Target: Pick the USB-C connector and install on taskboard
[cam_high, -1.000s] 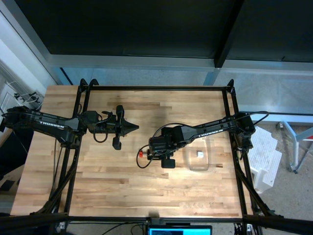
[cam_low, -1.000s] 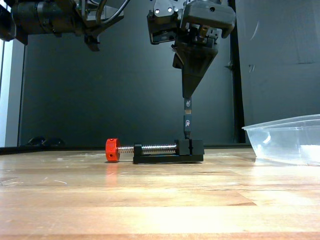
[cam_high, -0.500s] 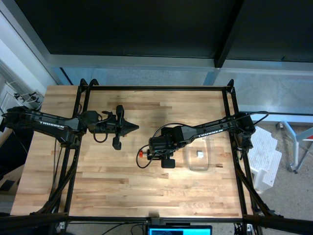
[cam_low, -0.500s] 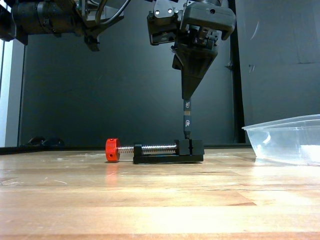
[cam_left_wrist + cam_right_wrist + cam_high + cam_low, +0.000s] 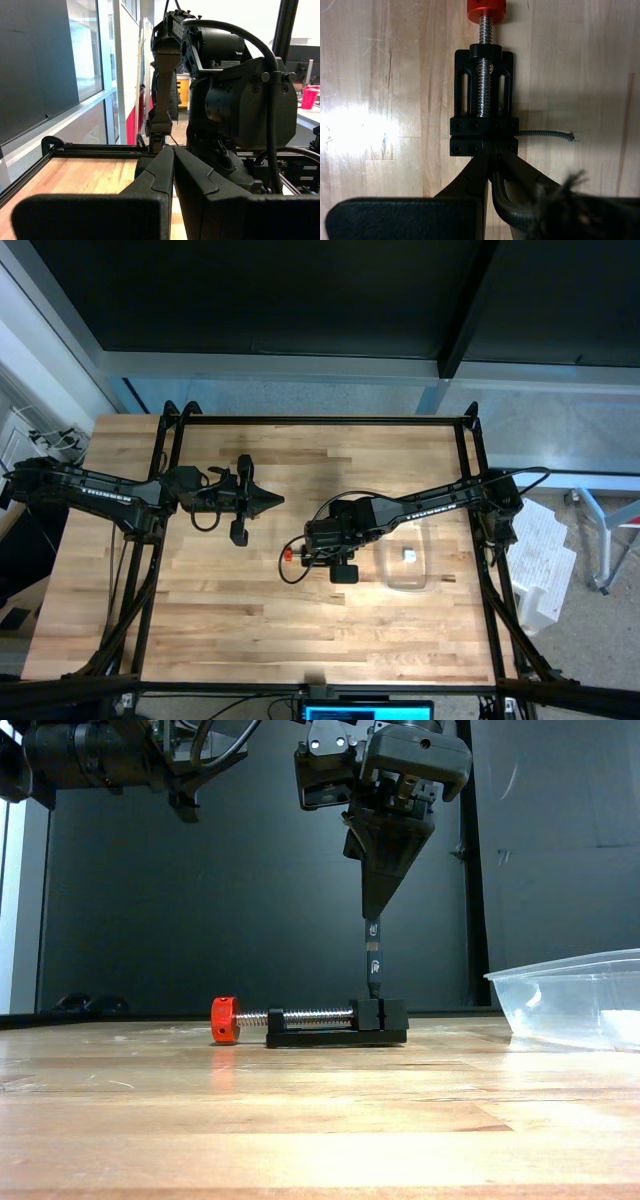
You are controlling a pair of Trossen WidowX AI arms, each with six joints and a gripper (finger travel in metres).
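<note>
The taskboard [image 5: 335,1026] is a small black block with an orange-red knob [image 5: 224,1019] and a spring-wrapped screw, lying mid-table [image 5: 484,127]. My right gripper [image 5: 372,916] hangs straight above the block's end away from the knob, shut on the USB-C connector [image 5: 373,960]. The connector stands upright with its lower tip at the block's top slot. In the right wrist view the right gripper [image 5: 492,152] closes over the connector's braided cable [image 5: 497,195]. My left gripper [image 5: 275,501] is parked over the table's left half, raised, its fingers [image 5: 160,175] together with nothing between them.
A clear plastic tray [image 5: 570,995] stands right of the block, with a small white piece [image 5: 408,555] in it. A short frayed cable end [image 5: 547,133] sticks out beside the block. Black frame rails run along the table's edges.
The right gripper has sunk a little with the connector, whose tip stays at the block's top. The left arm has not moved.
</note>
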